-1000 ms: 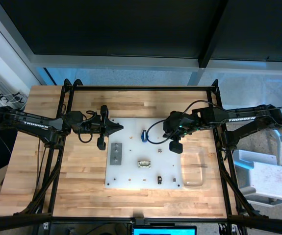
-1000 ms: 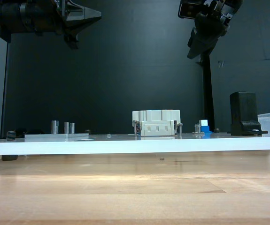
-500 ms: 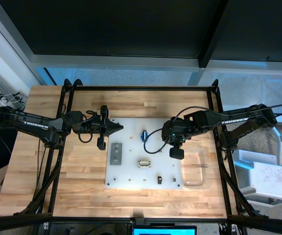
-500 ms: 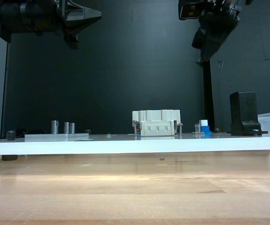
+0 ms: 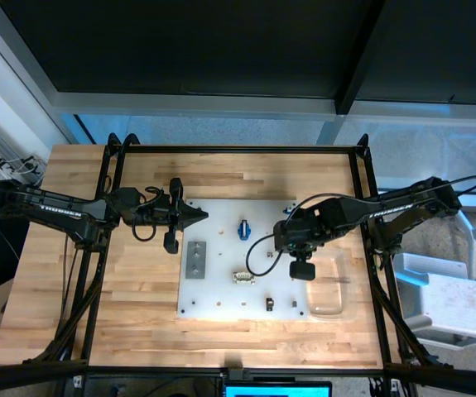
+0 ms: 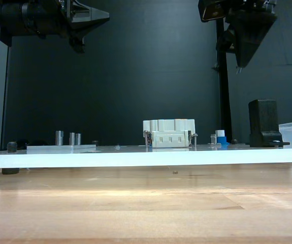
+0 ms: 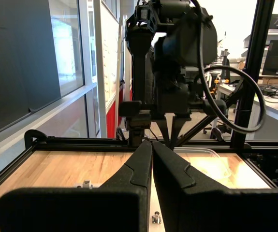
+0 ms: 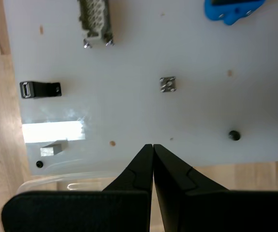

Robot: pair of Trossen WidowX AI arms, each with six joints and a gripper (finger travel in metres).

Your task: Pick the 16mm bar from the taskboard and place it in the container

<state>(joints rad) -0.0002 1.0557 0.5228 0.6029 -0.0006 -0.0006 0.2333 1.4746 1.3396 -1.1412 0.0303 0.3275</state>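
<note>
The white taskboard [image 5: 221, 291] [image 8: 129, 111] lies mid-table. A tiny grey metal piece, which I take for the 16mm bar [image 5: 294, 304] [image 8: 51, 150], rests near the board's front right corner, beside a black part [image 8: 39, 89]. My right gripper [image 5: 302, 270] [image 6: 238, 65] [image 8: 153, 145] hangs shut and empty high over the board's right edge, points down, and is apart from the bar. The clear container [image 5: 329, 285] [image 8: 66, 183] sits just right of the board. My left gripper [image 5: 204, 215] [image 6: 107, 19] [image 7: 152, 143] is shut, held high over the board's far left corner.
On the board are a grey block [image 5: 196, 258] with short pegs [image 6: 59, 137], a blue connector [image 5: 243, 229], a beige connector [image 5: 242, 277] [image 6: 168, 133] and a small square fitting [image 8: 167, 84]. A black frame [image 5: 238, 150] rings the wooden table.
My right arm swung toward the table's near side and slightly right, from the board's far right area to its right edge beside the container. The left arm stayed still.
</note>
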